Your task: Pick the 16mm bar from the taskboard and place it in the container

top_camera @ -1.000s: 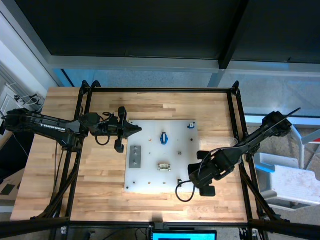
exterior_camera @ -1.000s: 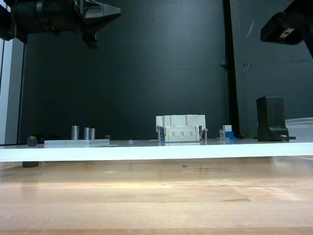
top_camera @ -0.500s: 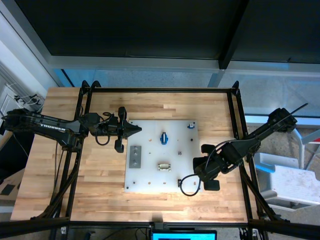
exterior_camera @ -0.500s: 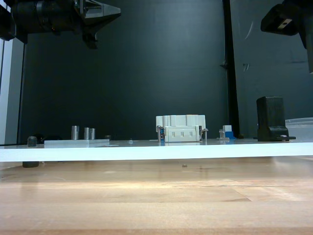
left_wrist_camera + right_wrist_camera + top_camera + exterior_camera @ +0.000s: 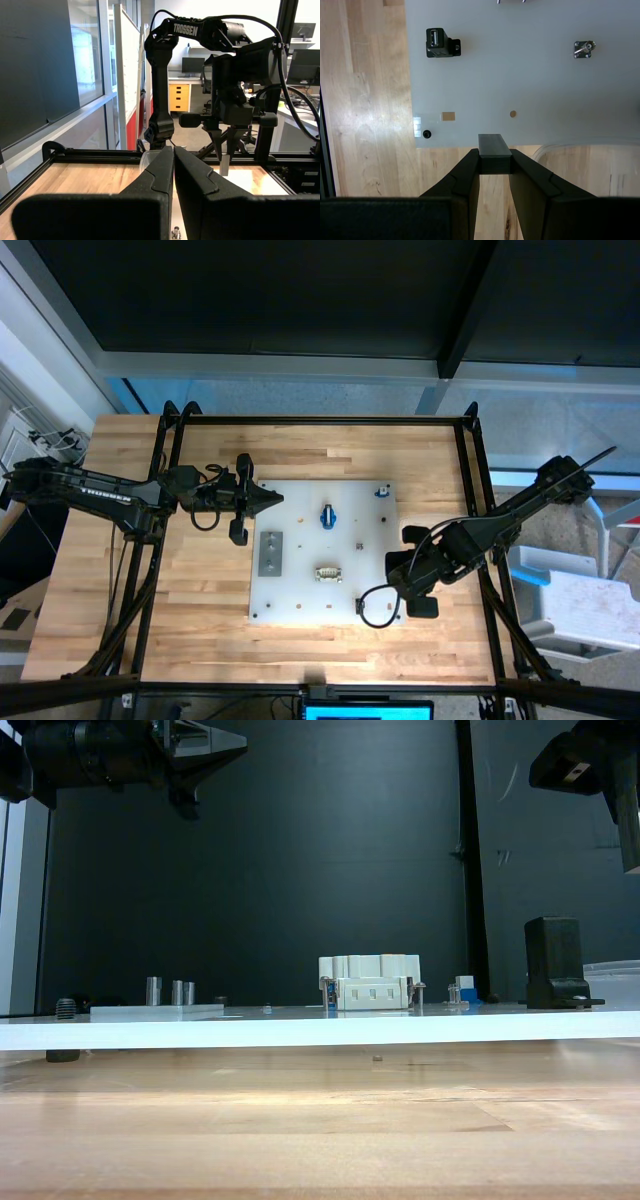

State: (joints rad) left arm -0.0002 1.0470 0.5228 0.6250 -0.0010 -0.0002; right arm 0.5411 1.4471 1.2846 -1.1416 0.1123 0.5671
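My right gripper (image 5: 494, 159) is shut on the 16mm bar (image 5: 494, 149), a short dark grey bar standing out between its fingers. It hangs above the right edge of the white taskboard (image 5: 520, 75), where the see-through container (image 5: 580, 146) begins. In the high view the right gripper (image 5: 394, 572) sits at that same board edge. The left wrist view shows the bar (image 5: 225, 164) hanging well above the table. My left gripper (image 5: 274, 498) is shut and empty, held high over the board's far left corner.
On the taskboard (image 5: 300, 585) are a grey metal block (image 5: 271, 552), a blue knob (image 5: 327, 516), a silver connector (image 5: 327, 573) and a small black upright block (image 5: 440, 42). The container's rim (image 5: 615, 967) shows behind the black block (image 5: 555, 963). A black frame rings the table.
The right gripper with the bar has shifted a little toward the far side along the board's right edge. The left arm has stayed still.
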